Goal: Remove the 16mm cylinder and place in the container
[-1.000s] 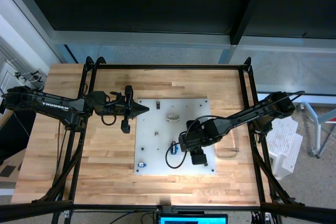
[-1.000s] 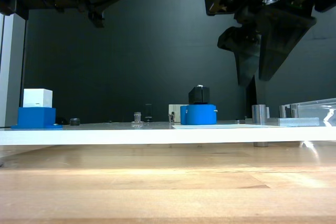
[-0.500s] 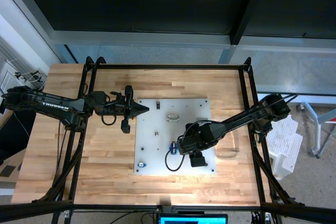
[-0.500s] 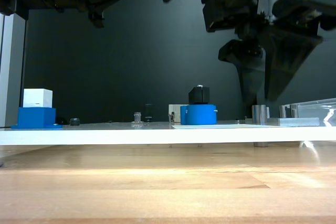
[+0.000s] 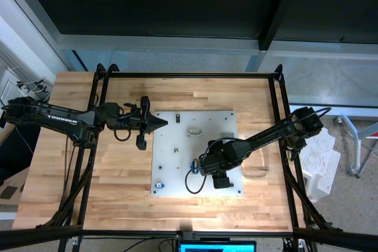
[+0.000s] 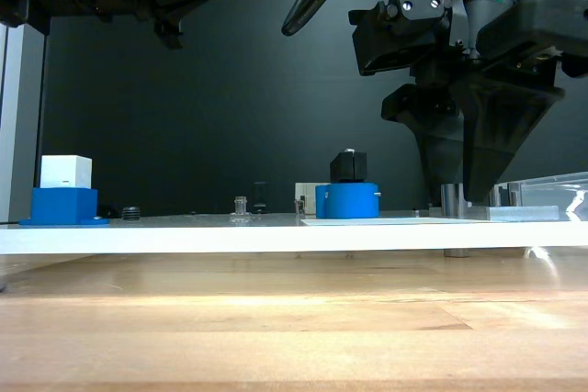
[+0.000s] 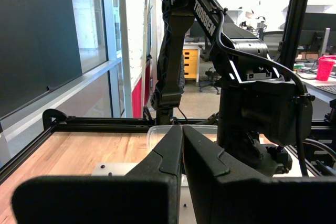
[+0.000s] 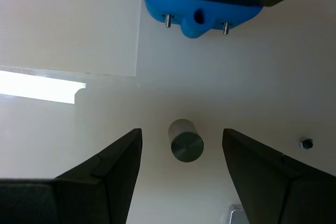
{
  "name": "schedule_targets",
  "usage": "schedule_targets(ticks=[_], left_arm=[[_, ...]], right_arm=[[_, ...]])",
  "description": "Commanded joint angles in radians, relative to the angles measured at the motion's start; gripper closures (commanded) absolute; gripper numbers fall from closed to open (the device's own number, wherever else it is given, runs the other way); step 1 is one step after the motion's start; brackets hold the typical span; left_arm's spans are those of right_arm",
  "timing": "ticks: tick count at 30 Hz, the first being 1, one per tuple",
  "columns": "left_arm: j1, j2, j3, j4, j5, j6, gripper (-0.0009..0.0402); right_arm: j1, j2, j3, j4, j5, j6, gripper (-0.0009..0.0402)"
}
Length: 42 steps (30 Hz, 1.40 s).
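The 16mm cylinder [image 8: 186, 141] is a short silvery peg standing upright in the white board [image 5: 177, 172]. It also shows in the low view [image 6: 451, 200]. My right gripper [image 8: 182, 130] is open and points down over it, one finger [image 8: 107, 169] on each side and neither touching. In the low view its fingertips [image 6: 478, 192] reach down to the peg's height. The container [image 5: 258, 162], a clear tub, lies just right of the board. My left gripper [image 5: 160, 122] is shut and empty, held high beyond the board's left edge.
A blue-clipped part [image 8: 202, 10] with a black cable sits close beside the peg. A blue base with a white cube [image 6: 63, 193] stands at the board's near left. A grey block [image 6: 522, 213] lies by the tub. A black frame [image 5: 277, 92] rims the table.
My right gripper has come down toward the board and a little leftward, so its open fingers now flank the peg. The left arm has not moved.
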State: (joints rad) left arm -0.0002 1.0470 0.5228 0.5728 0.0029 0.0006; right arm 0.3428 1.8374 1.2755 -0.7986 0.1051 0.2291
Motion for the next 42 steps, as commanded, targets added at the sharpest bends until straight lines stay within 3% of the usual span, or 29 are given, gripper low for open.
schedule_targets(ticks=[1,20,42], left_arm=[[0.0,0.0,0.0,0.0,0.0,0.0,0.0393],[0.0,0.0,0.0,0.0,0.0,0.0,0.0393],[0.0,0.0,0.0,0.0,0.0,0.0,0.0393]], right_arm=[[0.0,-0.001,-0.004,0.0,0.008,-0.001,0.0195],[0.0,-0.001,-0.038,0.055,-0.002,-0.001,0.0248],[0.0,-0.003,-0.038,0.049,-0.002,-0.002,0.0364]])
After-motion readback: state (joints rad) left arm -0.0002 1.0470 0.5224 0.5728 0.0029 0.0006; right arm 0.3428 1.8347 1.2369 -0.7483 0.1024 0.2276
